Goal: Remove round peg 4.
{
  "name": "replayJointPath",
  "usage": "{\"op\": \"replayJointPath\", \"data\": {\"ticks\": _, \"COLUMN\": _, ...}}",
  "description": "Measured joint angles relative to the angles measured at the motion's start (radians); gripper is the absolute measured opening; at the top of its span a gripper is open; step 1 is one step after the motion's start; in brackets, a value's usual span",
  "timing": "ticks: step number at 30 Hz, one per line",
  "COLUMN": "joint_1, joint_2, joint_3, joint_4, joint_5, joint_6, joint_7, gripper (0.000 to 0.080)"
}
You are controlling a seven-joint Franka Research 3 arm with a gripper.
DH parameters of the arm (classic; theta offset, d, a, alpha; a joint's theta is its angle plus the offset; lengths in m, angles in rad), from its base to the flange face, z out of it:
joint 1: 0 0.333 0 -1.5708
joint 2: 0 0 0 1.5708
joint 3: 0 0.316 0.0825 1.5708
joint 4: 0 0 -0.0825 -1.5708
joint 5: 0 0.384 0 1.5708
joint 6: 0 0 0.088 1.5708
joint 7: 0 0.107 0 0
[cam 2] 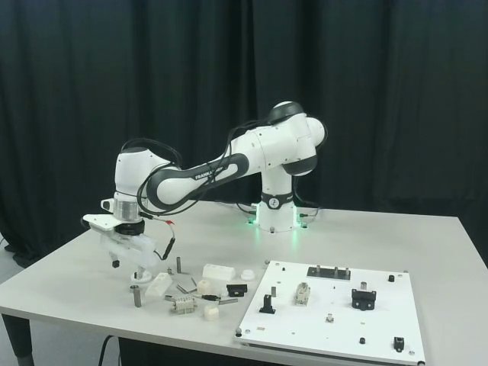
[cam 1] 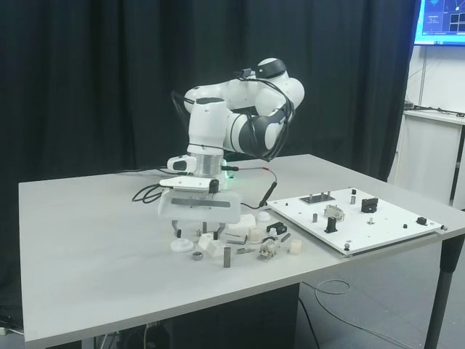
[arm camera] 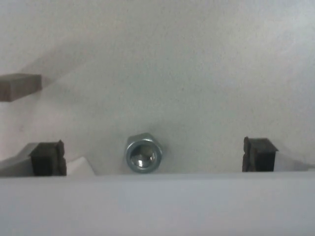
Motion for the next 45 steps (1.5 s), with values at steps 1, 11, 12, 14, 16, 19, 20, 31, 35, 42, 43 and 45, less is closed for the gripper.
{"op": "replayJointPath", "data": {"ticks": 1, "joint_1": 0.001, "joint_2": 0.000, "joint_3": -0.001, "joint_4": 0.000, "joint_5": -0.001, "joint_6": -0.001, "joint_7": 0.000, "gripper": 0.0800}}
{"op": "replayJointPath", "data": {"ticks": 11, "joint_1": 0.017, "joint_2": 0.000, "joint_3": -0.018, "joint_4": -0.009, "joint_5": -0.008, "joint_6": -0.042, "joint_7": 0.001, "gripper": 0.0800}}
{"op": "replayJointPath", "data": {"ticks": 12, "joint_1": 0.020, "joint_2": 0.000, "joint_3": -0.020, "joint_4": -0.011, "joint_5": -0.010, "joint_6": -0.046, "joint_7": 0.002, "gripper": 0.0800}}
{"op": "replayJointPath", "data": {"ticks": 14, "joint_1": 0.026, "joint_2": 0.000, "joint_3": -0.026, "joint_4": -0.017, "joint_5": -0.011, "joint_6": -0.057, "joint_7": 0.004, "gripper": 0.0800}}
{"op": "replayJointPath", "data": {"ticks": 16, "joint_1": 0.034, "joint_2": 0.000, "joint_3": -0.032, "joint_4": -0.024, "joint_5": -0.014, "joint_6": -0.069, "joint_7": 0.009, "gripper": 0.0800}}
{"op": "replayJointPath", "data": {"ticks": 19, "joint_1": 0.049, "joint_2": 0.000, "joint_3": -0.042, "joint_4": -0.038, "joint_5": -0.017, "joint_6": -0.089, "joint_7": 0.021, "gripper": 0.0800}}
{"op": "replayJointPath", "data": {"ticks": 20, "joint_1": 0.056, "joint_2": 0.000, "joint_3": -0.045, "joint_4": -0.045, "joint_5": -0.017, "joint_6": -0.098, "joint_7": 0.024, "gripper": 0.0800}}
{"op": "replayJointPath", "data": {"ticks": 31, "joint_1": 0.171, "joint_2": -0.001, "joint_3": -0.083, "joint_4": -0.141, "joint_5": -0.017, "joint_6": -0.184, "joint_7": 0.084, "gripper": 0.0800}}
{"op": "replayJointPath", "data": {"ticks": 35, "joint_1": 0.231, "joint_2": -0.003, "joint_3": -0.094, "joint_4": -0.185, "joint_5": -0.017, "joint_6": -0.198, "joint_7": 0.111, "gripper": 0.0800}}
{"op": "replayJointPath", "data": {"ticks": 42, "joint_1": 0.361, "joint_2": -0.014, "joint_3": -0.110, "joint_4": -0.271, "joint_5": -0.014, "joint_6": -0.216, "joint_7": 0.168, "gripper": 0.0800}}
{"op": "replayJointPath", "data": {"ticks": 43, "joint_1": 0.381, "joint_2": -0.014, "joint_3": -0.113, "joint_4": -0.284, "joint_5": -0.013, "joint_6": -0.218, "joint_7": 0.177, "gripper": 0.0800}}
{"op": "replayJointPath", "data": {"ticks": 45, "joint_1": 0.422, "joint_2": -0.014, "joint_3": -0.117, "joint_4": -0.307, "joint_5": -0.010, "joint_6": -0.218, "joint_7": 0.195, "gripper": 0.0800}}
